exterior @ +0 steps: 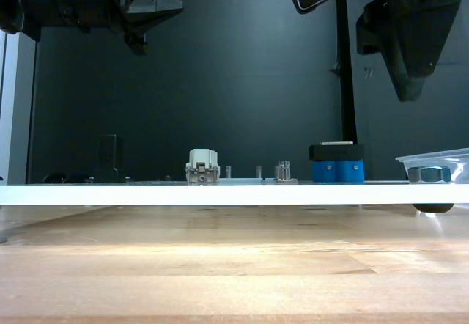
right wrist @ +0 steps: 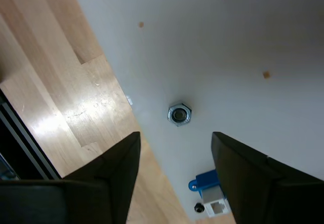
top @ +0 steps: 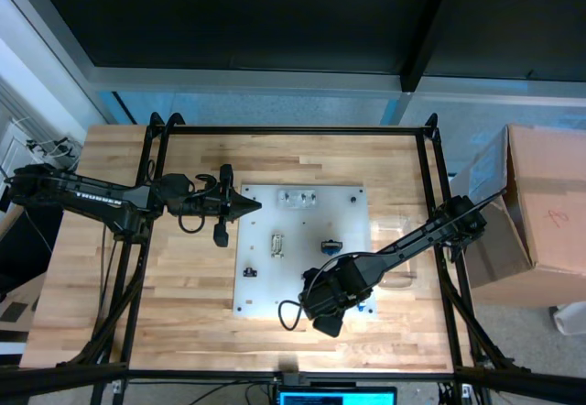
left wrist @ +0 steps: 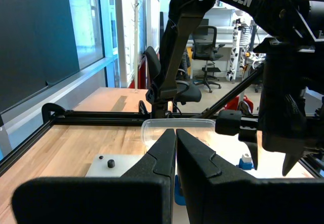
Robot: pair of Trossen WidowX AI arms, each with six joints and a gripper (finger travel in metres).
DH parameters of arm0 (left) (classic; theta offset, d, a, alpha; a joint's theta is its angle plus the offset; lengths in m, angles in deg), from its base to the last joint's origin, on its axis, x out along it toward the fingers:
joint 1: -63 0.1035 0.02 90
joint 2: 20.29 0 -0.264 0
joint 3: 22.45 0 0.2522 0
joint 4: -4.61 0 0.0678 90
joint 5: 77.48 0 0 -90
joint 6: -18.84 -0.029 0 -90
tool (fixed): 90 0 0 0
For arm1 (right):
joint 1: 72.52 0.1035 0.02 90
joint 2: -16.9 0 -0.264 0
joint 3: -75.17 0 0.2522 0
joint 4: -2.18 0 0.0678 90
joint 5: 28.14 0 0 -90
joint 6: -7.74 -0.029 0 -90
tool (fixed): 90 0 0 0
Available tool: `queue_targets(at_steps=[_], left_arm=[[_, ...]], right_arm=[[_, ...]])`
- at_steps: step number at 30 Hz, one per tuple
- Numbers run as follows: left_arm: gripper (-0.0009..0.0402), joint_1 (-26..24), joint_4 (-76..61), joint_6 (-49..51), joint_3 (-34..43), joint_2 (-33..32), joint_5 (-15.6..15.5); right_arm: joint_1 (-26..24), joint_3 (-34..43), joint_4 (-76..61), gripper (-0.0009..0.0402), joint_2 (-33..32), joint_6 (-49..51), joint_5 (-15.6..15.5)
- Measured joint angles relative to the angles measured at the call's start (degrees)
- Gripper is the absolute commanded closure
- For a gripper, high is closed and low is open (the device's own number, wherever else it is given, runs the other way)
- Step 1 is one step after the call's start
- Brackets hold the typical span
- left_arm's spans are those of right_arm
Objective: Unfasten the M12 nut and place it in the container
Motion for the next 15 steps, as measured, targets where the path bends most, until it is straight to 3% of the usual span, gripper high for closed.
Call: queue_targets(at_steps=[15], left_arm=[[0.0393, 0.0, 0.0, 0.0, 0.0, 0.0, 0.0]], right_arm=[[0.3, -0.6, 0.0, 0.0165, -0.1, -3.3, 0.1]])
